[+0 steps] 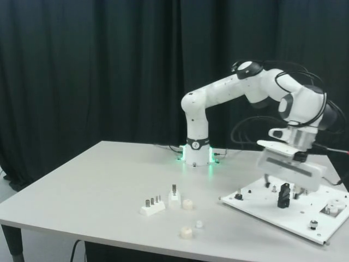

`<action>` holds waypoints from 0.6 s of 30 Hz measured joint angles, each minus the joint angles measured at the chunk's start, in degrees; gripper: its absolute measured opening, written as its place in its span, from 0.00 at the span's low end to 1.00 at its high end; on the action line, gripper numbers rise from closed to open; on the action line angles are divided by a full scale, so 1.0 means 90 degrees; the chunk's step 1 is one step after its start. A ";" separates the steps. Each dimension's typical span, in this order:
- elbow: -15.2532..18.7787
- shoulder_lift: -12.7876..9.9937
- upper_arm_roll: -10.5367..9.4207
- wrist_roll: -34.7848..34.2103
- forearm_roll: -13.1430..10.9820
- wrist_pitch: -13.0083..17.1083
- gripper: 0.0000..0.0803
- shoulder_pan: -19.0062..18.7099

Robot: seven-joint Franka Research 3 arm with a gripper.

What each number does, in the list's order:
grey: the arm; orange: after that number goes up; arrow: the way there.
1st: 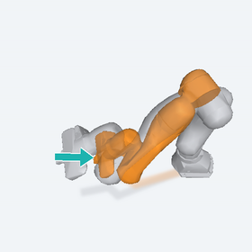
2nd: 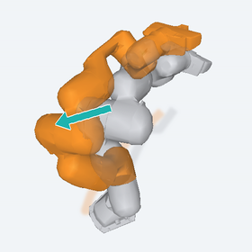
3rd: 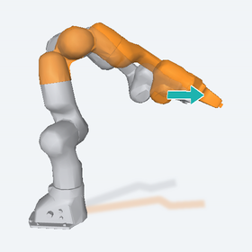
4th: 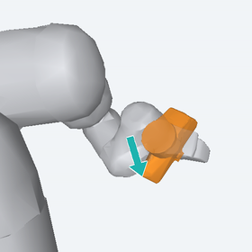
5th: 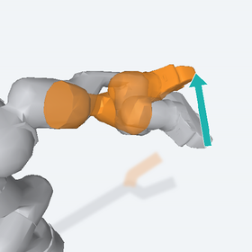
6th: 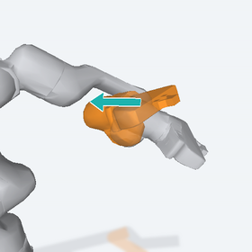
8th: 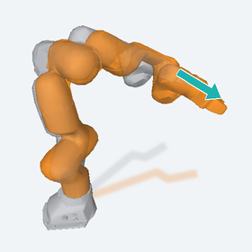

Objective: Pick small gear.

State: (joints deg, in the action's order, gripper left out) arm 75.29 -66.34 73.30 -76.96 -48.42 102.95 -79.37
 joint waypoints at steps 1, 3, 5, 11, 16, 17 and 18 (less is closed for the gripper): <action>0.0011 0.0000 0.0000 0.0076 0.0043 -0.0003 1.00 0.0064; 0.0043 0.0000 0.0000 0.0233 0.0107 -0.0005 1.00 0.0182; 0.0088 0.0000 0.0000 0.0408 0.0166 -0.0004 1.00 0.0296; 0.0246 -0.0018 0.0006 0.0952 0.0268 0.0000 1.00 0.0640; 0.0397 -0.0071 0.0048 0.1440 0.0273 0.0028 1.00 0.0893; 0.0428 -0.0086 0.0060 0.1549 0.0273 0.0040 1.00 0.0939; 0.0460 -0.0098 0.0070 0.1652 0.0273 0.0056 1.00 0.0981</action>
State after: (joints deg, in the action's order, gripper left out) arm 79.43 -67.22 73.93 -62.10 -45.97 103.45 -70.54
